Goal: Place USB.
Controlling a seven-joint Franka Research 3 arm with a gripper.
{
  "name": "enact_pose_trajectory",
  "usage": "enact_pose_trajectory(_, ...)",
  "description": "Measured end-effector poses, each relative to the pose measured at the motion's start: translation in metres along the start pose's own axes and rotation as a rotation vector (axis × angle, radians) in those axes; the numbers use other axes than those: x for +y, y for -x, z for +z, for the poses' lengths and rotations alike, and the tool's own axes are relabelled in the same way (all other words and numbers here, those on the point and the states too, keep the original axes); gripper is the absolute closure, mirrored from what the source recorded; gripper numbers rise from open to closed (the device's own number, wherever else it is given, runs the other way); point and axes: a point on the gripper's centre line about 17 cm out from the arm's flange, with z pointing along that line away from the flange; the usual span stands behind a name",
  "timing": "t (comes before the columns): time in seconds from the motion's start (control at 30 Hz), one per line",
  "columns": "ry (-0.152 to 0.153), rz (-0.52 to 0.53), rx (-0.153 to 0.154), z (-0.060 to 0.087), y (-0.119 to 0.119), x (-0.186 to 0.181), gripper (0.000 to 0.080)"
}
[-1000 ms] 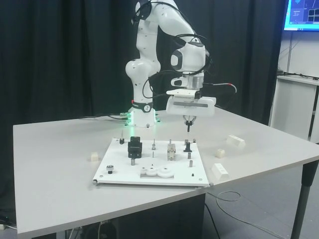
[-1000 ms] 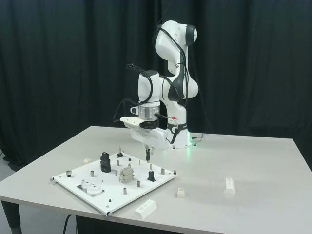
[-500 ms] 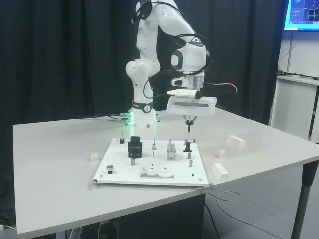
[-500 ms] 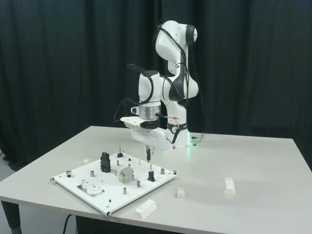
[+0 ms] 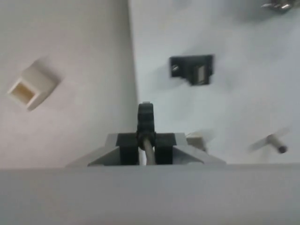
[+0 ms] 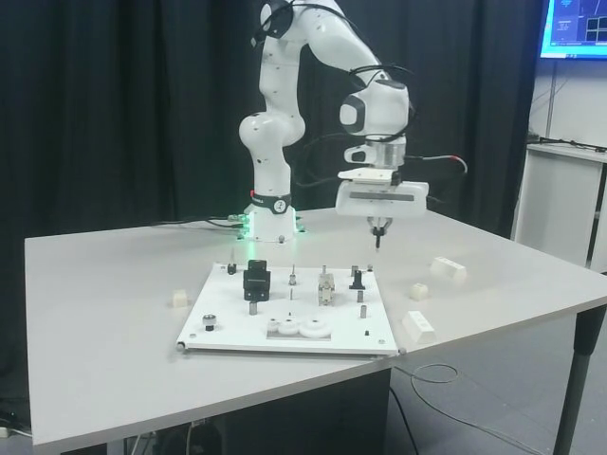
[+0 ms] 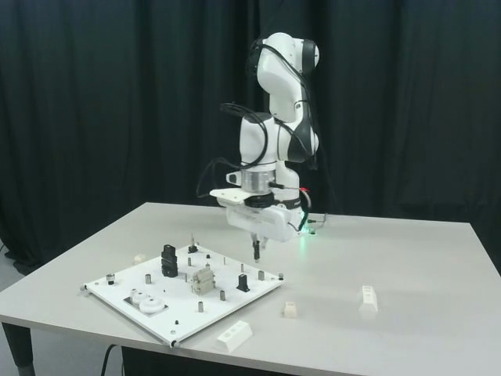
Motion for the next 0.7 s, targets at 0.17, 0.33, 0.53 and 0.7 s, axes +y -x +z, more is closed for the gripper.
enact_pose_trajectory(0.17,-0.005,-0.029,0.001,0.0,0.014,-0.022,0.0737)
enact_pose_trajectory(0.33,-0.015,-0.055,0.009,0.0,0.028,-0.046,0.0737)
enact_pose_trajectory(0.53,-0.023,-0.079,0.019,0.006,0.045,-0.072,0.0737)
enact_pose_trajectory(0.7,-0.028,-0.105,0.031,0.015,0.056,-0.091,0.0737)
